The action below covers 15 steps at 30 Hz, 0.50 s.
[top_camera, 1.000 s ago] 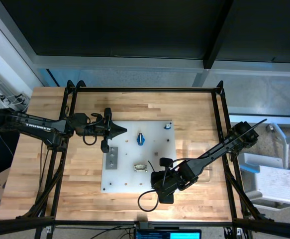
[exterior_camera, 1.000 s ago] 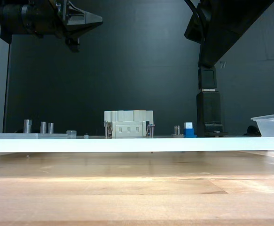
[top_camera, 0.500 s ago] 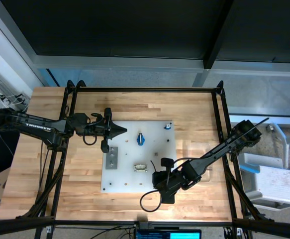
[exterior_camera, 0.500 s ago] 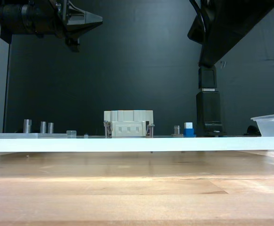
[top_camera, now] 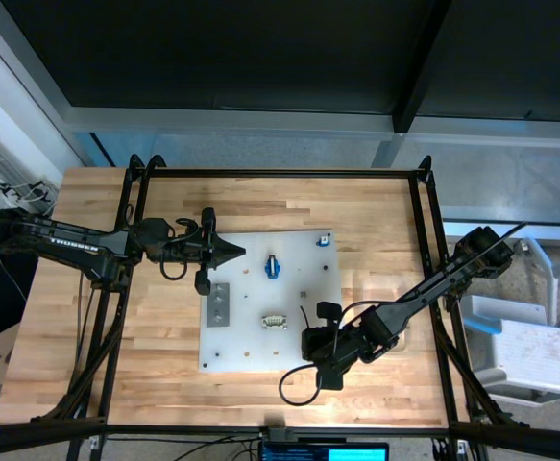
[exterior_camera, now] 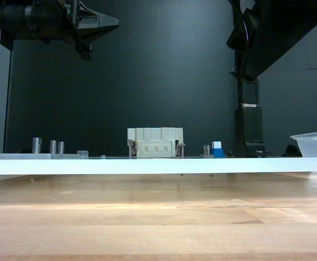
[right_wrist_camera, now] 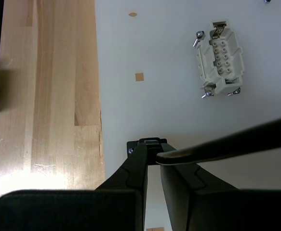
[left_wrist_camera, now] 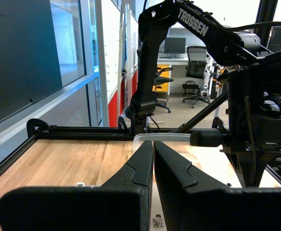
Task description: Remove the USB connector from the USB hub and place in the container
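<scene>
The right gripper (right_wrist_camera: 151,153) is held upright, pointing down, over the white board (top_camera: 251,341), close to its near edge and towards its near-right corner. Its fingers are drawn in to a narrow gap and are pinched on the plug end of the USB connector (right_wrist_camera: 227,139), right at the USB hub (right_wrist_camera: 150,143). The hub is set on the board just inside the near edge. Whether the plug is seated in the hub cannot be told. From between the fingertips the thin black cable is led away, and in the high view it is seen curled into a loop over the table (top_camera: 376,211) beyond the board's near edge.

The container (exterior_camera: 313,142) is stood on the table beside the board's right edge, with the right arm stretched above it.

The left gripper (left_wrist_camera: 153,144) is held high above the board's far-left corner, with its fingers pressed together.

A beige multi-pin connector (top_camera: 275,322) is mounted near the board's middle. A grey block (top_camera: 219,305) is placed along the left edge. A small blue piece (top_camera: 271,266) is fixed towards the far edge.
</scene>
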Motion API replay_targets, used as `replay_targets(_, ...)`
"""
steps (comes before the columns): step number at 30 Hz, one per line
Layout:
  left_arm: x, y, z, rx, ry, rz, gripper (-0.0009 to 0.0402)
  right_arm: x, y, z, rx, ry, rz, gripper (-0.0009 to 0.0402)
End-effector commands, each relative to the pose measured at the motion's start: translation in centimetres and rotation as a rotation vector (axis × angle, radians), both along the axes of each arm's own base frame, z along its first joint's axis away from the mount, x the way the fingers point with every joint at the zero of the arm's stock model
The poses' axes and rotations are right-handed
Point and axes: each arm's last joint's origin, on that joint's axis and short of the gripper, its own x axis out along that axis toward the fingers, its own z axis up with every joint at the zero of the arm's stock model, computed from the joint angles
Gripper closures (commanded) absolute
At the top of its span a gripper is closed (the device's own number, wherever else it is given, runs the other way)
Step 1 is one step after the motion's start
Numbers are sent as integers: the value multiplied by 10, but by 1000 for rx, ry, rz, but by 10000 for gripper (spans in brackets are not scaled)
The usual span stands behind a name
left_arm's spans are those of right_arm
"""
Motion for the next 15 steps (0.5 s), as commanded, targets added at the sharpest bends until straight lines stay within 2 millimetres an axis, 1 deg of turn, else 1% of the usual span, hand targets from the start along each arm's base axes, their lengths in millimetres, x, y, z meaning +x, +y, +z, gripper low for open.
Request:
replay_targets(1,0,0,0,0,0,0,392,4,3,0,23,1,8,393)
replay_targets(9,0,0,0,0,0,0,392,16,3,2,24,48,67,393)
replay_targets(15,0,0,0,0,0,0,392,27,2,8,-35,98,103,393)
